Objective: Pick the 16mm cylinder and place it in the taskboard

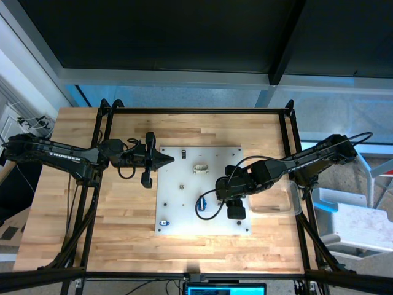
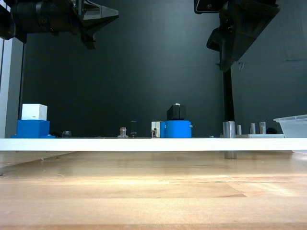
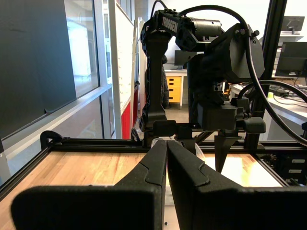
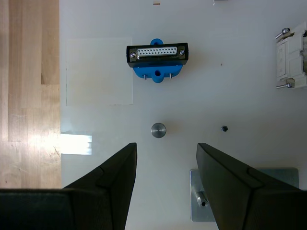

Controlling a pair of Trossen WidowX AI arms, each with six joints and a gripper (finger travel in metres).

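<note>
One 16mm cylinder (image 4: 158, 130) stands on the taskboard (image 4: 235, 62) below the right claw (image 4: 165, 147), which is spread wide and empty. The left claw (image 3: 167, 146), pinched closed, hangs over the board's left edge.

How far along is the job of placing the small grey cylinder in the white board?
Looks done: the short grey metal cylinder stands upright in the flat square white taskboard, untouched. In hand: nothing; the right pincer hangs open and empty above it. The left pincer is shut, raised at the board's left edge. Left: probably only withdrawing the right one.
</note>
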